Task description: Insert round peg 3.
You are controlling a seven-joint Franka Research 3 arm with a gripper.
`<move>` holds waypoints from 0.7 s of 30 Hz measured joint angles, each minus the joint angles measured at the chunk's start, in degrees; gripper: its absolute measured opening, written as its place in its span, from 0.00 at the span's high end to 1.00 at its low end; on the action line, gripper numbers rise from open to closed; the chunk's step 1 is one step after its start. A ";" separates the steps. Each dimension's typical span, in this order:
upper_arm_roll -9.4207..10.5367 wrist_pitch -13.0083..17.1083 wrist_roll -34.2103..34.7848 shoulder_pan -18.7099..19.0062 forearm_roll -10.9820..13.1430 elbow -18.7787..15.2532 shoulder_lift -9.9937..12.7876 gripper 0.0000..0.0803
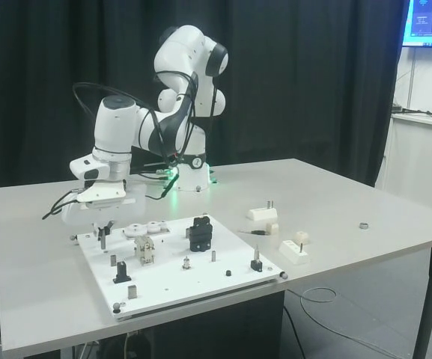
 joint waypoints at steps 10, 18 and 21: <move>0.00 0.04 -0.36 -0.02 0.76 0.00 0.72 0.87; 0.00 0.03 -0.36 -0.17 0.77 0.00 0.98 0.87; 0.00 0.03 -0.36 -0.19 0.82 0.00 0.99 0.87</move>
